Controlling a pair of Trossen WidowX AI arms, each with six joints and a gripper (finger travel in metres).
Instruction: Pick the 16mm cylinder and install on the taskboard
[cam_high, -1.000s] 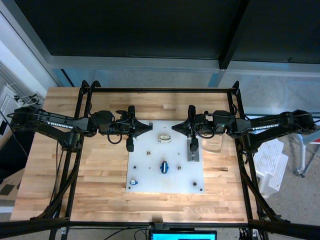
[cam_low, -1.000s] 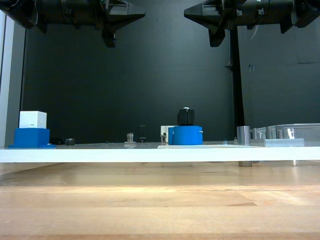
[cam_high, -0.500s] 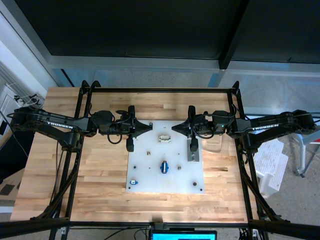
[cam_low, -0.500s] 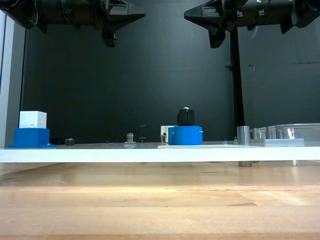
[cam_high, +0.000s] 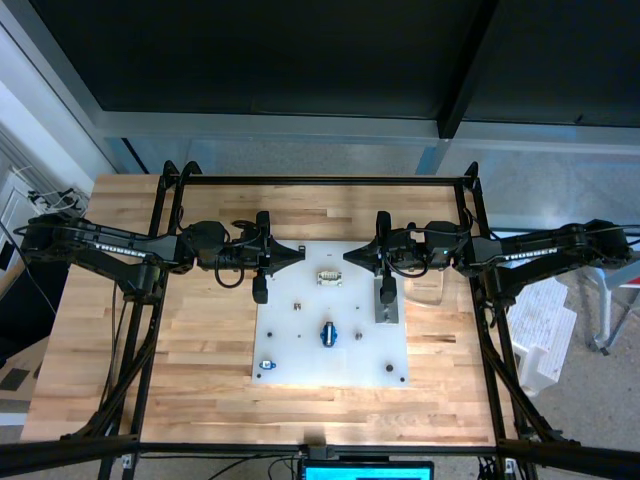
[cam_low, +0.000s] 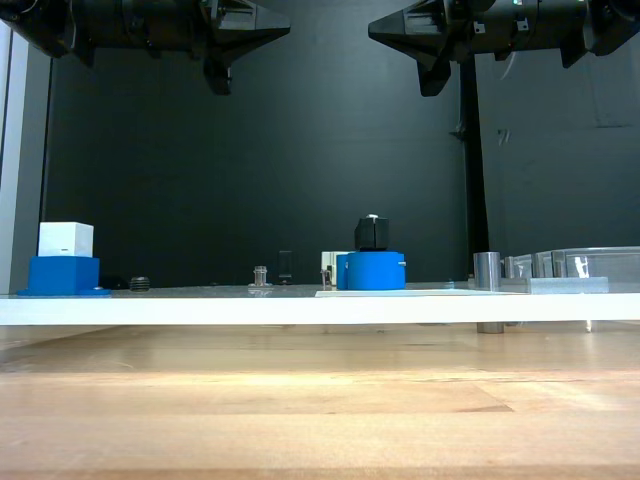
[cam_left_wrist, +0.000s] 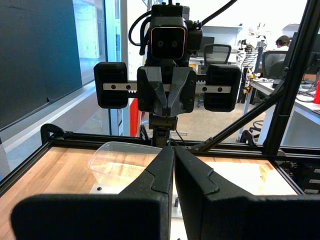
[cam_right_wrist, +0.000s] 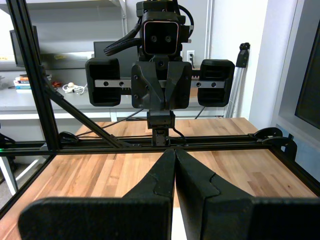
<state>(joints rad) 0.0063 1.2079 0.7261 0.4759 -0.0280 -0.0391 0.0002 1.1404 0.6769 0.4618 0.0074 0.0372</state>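
I'm watching the left gripper (cam_high: 301, 252) hanging high over the taskboard's (cam_high: 320, 372) far edge, toward its left corner, fingers pressed together on nothing. The right gripper (cam_high: 347, 256) is facing it tip to tip over the same edge, likewise closed and empty, with a small gap lying between the two. The cylinder (cam_low: 486, 270) is standing upright on the taskboard, a short silver-grey round peg, right of the blue connector (cam_low: 375, 271) and apart from it. Both arms are sitting well above the fittings, leaving open room beneath them. The block (cam_high: 388, 305) is lying near the right edge, with a clear tub (cam_high: 430, 285) just past that edge on the table (cam_high: 200, 380).
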